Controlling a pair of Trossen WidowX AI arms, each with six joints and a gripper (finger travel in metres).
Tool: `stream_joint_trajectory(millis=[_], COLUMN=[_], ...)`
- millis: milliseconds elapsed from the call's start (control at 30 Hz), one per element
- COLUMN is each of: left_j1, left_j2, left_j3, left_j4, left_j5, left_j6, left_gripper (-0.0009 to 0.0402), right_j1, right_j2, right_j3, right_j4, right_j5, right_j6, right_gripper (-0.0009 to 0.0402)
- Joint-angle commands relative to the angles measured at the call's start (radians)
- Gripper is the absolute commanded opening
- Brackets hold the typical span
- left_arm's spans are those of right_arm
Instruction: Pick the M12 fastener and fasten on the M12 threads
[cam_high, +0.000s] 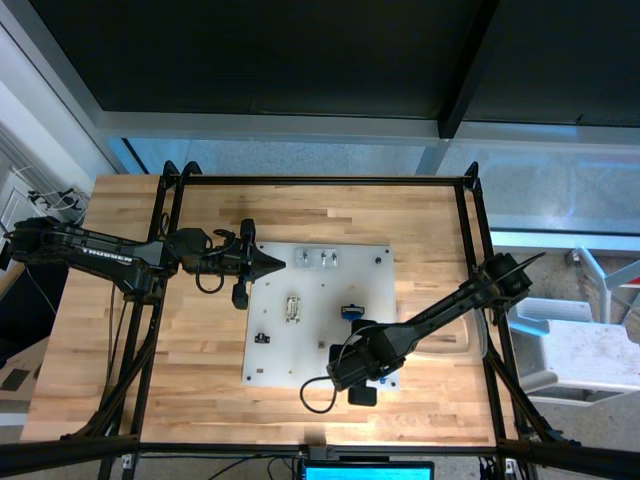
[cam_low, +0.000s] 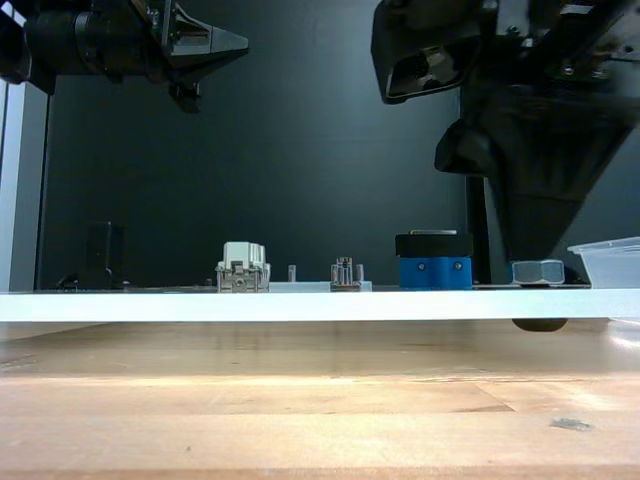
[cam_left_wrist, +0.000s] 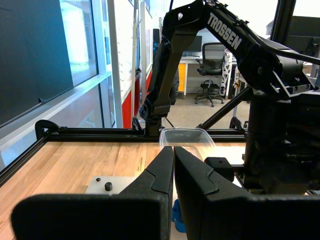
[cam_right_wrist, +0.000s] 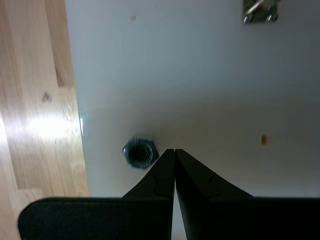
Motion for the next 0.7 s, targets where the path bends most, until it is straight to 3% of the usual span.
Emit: stream_joint_trajectory(millis=[33,67,133,233,267,333,467,533,700], left_j1=[0.0,0.0,0.0,0.0,0.0,0.0,0.0,0.0,0.0], left_j2=[0.0,0.0,0.0,0.0,0.0,0.0,0.0,0.0,0.0], left_j3=[0.0,0.0,0.0,0.0,0.0,0.0,0.0,0.0,0.0], left_j4=[0.0,0.0,0.0,0.0,0.0,0.0,0.0,0.0,0.0], left_j5=[0.0,0.0,0.0,0.0,0.0,0.0,0.0,0.0,0.0], left_j6=[0.0,0.0,0.0,0.0,0.0,0.0,0.0,0.0,0.0], left_gripper=[0.0,0.0,0.0,0.0,0.0,0.0,0.0,0.0,0.0], right_j1=[0.001,0.002,0.002,0.002,0.002,0.002,0.002,0.002,0.002], right_j2=[0.003,0.003,0.003,0.0,-0.002,-0.009,-0.016,-0.019,-0.038], right_j3=[0.0,0.0,0.0,0.0,0.0,0.0,0.0,0.0,0.008], right_j4=[0.005,0.005,0.005,0.003,0.001,-0.012,-0.018,-0.018,-0.018], right_j5=[-0.005,-0.008,-0.066,-0.239,-0.283,-0.314,-0.297,-0.272,-0.148], right_j6=[0.001,0.001,-0.002,-0.016,-0.028,-0.034,-0.033,-0.028,-0.001], right_gripper=[0.0,0.0,0.0,0.0,0.0,0.0,0.0,0.0,0.0])
